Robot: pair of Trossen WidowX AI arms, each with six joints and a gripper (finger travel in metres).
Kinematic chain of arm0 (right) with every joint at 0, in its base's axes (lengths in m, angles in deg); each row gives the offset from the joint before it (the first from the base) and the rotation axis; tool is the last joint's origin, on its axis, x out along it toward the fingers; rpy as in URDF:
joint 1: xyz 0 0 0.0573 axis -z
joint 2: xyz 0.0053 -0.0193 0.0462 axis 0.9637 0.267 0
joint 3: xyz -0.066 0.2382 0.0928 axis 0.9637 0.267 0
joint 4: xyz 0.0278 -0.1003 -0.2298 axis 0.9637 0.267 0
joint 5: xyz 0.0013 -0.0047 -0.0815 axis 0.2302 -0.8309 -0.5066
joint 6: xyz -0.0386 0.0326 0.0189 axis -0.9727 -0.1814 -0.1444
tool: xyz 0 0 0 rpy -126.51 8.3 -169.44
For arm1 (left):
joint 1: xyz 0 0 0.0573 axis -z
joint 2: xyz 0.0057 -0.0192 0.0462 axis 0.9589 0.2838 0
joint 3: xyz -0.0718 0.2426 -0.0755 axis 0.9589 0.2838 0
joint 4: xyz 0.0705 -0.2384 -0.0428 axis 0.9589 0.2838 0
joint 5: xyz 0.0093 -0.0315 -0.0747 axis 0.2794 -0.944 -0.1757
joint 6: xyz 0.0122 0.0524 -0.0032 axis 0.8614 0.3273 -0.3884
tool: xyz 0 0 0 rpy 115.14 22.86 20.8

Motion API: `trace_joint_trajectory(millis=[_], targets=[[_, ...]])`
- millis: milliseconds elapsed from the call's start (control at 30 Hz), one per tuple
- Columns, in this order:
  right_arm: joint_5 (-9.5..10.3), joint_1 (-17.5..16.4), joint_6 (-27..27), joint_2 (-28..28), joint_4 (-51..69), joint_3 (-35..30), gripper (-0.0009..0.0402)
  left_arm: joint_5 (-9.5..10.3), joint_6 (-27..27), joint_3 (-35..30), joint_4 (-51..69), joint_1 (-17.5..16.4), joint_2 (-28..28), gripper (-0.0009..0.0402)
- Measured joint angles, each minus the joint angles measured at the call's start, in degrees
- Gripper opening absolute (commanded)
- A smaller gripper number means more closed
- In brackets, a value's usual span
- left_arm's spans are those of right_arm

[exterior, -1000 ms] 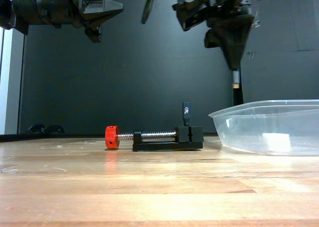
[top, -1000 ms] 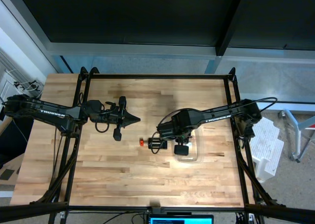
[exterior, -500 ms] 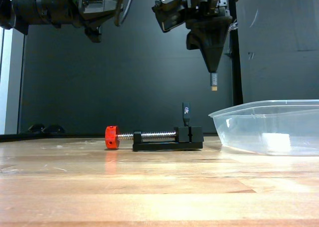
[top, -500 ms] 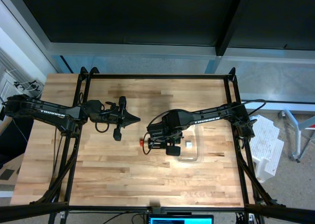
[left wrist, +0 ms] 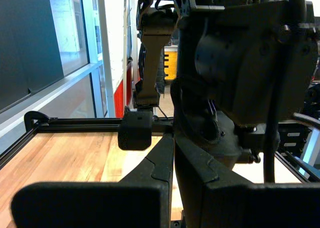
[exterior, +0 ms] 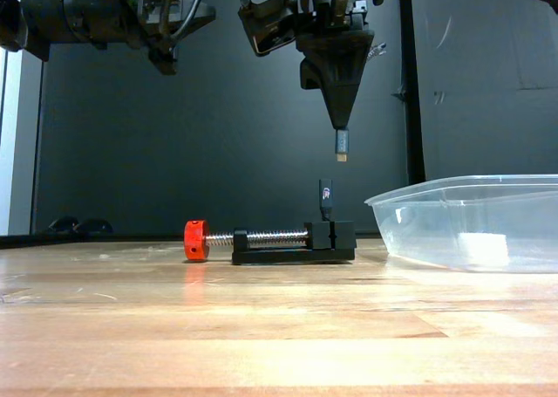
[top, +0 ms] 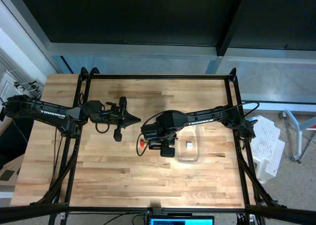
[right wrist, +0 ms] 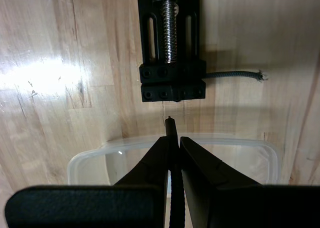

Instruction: Pick the USB-C connector and install on taskboard

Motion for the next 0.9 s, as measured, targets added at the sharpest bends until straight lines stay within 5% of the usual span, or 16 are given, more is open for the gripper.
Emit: trace_joint_trajectory(millis=[900], targets=[[-1.38, 0.07, -1.51, 2.58, -0.96, -2.32, 0.0, 0.0, -0.02, -0.02, 0.0, 0.0, 0.02, 0.0]])
